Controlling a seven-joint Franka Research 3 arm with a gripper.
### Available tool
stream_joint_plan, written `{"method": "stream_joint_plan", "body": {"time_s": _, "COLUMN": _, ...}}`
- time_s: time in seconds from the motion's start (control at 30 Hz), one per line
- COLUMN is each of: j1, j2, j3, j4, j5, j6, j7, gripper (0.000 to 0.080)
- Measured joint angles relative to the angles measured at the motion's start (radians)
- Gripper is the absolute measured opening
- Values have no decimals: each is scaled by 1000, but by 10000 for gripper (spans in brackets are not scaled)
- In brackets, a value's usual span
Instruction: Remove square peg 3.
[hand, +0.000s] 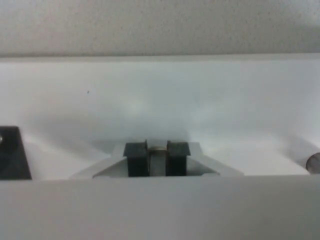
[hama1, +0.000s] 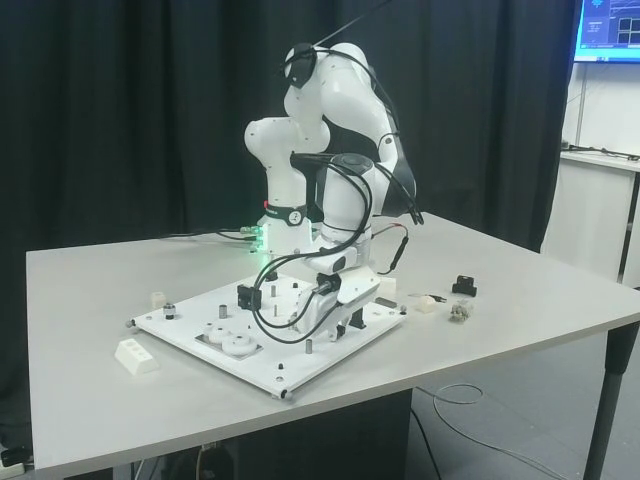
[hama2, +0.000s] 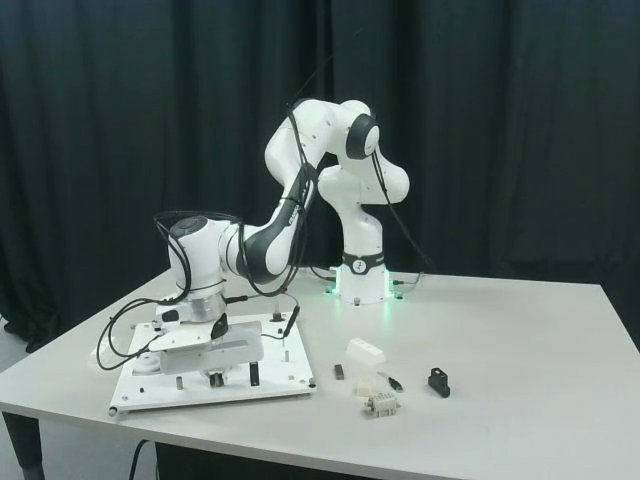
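In the wrist view my gripper (hand: 158, 161) is down at the white board (hand: 150, 100), and its two black fingers (hand: 135, 159) press on a small grey square peg (hand: 158, 163) held between them. The peg's lower part is hidden behind the gripper body. In the first room view the gripper (hama1: 348, 322) is low over the near right part of the white board (hama1: 270, 372). In the second room view the gripper (hama2: 215, 376) touches down on the board (hama2: 200, 396). The peg itself is too small to make out in either room view.
Other small pegs (hama1: 310, 347) and round white gears (hama1: 237, 345) stand on the board. A black block (hand: 12, 152) sits close to the gripper. Loose on the table are a white block (hama1: 136, 357), a white piece (hama2: 366, 352), a black part (hama2: 438, 381) and a connector (hama2: 381, 404).
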Motion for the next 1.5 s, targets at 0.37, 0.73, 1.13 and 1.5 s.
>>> {"method": "stream_joint_plan", "body": {"time_s": 0.37, "j1": 0, "j2": 0, "j3": 0, "j4": 2, "j5": -3, "j6": -4, "j7": 0, "gripper": 78}}
{"method": "stream_joint_plan", "body": {"time_s": 0.73, "j1": 1, "j2": 0, "j3": 0, "j4": 1, "j5": -4, "j6": -2, "j7": 0, "gripper": 78}}
{"method": "stream_joint_plan", "body": {"time_s": 1.13, "j1": 1, "j2": -1, "j3": 0, "j4": -1, "j5": -4, "j6": 1, "j7": 0, "gripper": 78}}
{"method": "stream_joint_plan", "body": {"time_s": 1.5, "j1": 3, "j2": -5, "j3": 0, "j4": -9, "j5": -3, "j6": 12, "j7": 0, "gripper": 78}}
